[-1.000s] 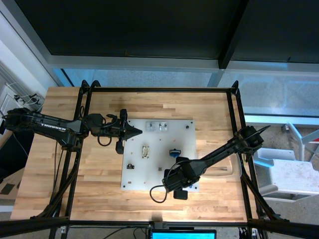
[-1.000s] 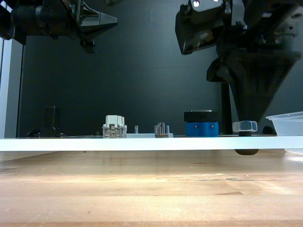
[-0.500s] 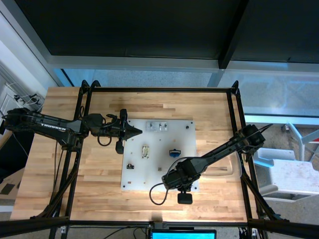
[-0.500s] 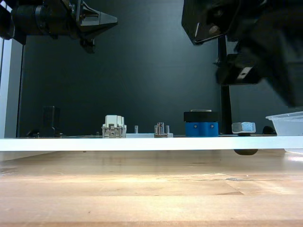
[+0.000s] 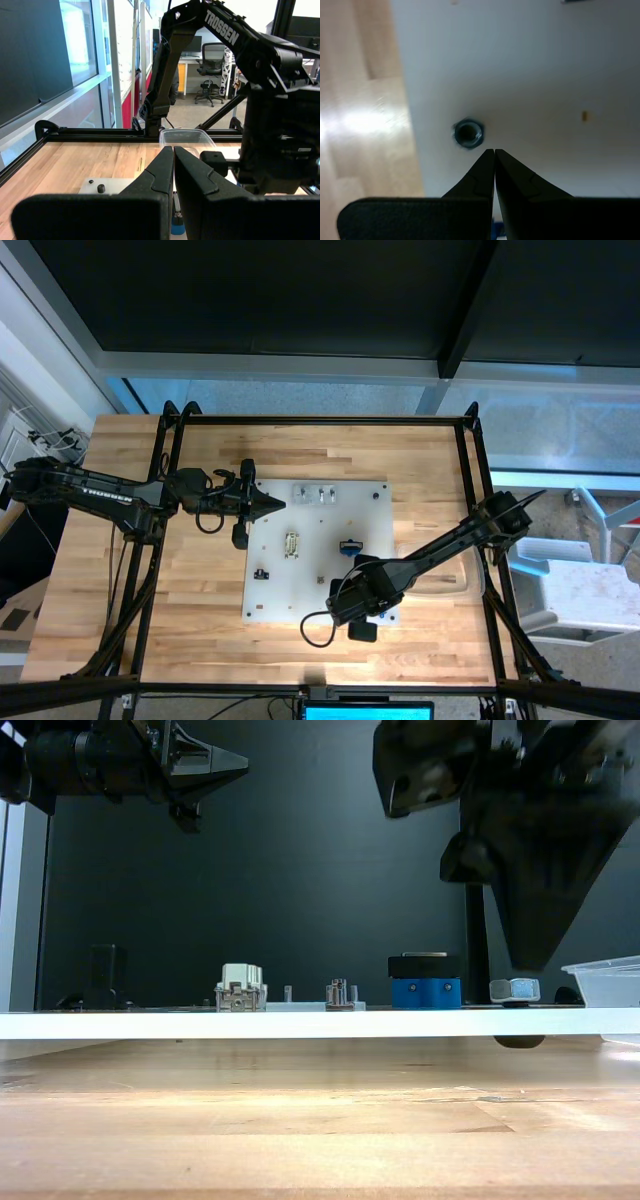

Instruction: Pick the M12 fastener and fasten on the M12 threads

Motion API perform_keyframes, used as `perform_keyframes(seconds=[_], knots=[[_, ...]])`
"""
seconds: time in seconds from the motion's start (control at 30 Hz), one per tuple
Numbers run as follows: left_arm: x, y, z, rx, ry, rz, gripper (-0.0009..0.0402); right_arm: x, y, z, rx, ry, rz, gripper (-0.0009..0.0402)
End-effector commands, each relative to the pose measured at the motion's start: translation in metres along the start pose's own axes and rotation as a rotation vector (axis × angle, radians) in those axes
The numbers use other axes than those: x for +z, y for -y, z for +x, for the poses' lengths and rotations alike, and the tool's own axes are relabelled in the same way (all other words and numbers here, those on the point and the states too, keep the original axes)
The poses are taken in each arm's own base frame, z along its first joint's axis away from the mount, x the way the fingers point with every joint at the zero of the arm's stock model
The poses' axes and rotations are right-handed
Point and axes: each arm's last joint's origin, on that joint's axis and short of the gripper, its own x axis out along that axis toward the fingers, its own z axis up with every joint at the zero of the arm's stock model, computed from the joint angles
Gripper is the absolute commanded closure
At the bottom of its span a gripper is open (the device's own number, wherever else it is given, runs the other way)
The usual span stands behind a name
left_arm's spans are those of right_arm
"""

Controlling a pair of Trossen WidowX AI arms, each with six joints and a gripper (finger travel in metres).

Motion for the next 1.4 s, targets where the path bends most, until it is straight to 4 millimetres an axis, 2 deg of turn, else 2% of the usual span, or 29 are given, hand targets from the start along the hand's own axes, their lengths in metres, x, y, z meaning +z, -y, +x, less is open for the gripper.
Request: perform_keyframes(seconds=[0.03,0.2,0.33,0.4,0.6,0.97,1.4], knots=[[0.000,0.000,0.000,0.000,0.000,0.000,0.0393,0.001,-0.001,0.005,0.001,0.012,0.003,0.0393],[0.000,0.000,0.000,0.000,0.000,0.000,0.0393,0.002,-0.003,0.007,0.030,0.005,0.003,0.0393],[0.000,0.000,0.000,0.000,0.000,0.000,0.0393,-0.002,-0.008,0.003,0.227,-0.132,-0.045,0.0393],[0.000,0.000,0.000,0.000,0.000,0.000,0.0393,-0.004,-0.008,0.001,0.257,-0.174,-0.053,0.0393],[0.000,0.000,0.000,0.000,0.000,0.000,0.0393,-0.005,-0.007,-0.003,0.245,-0.165,-0.050,0.0393],[0.000,0.000,0.000,0.000,0.000,0.000,0.0393,0.003,-0.001,-0.009,0.010,0.032,0.008,0.0393],[0.000,0.000,0.000,0.000,0.000,0.000,0.0393,0.002,-0.002,0.003,0.017,0.019,0.055,0.0393]])
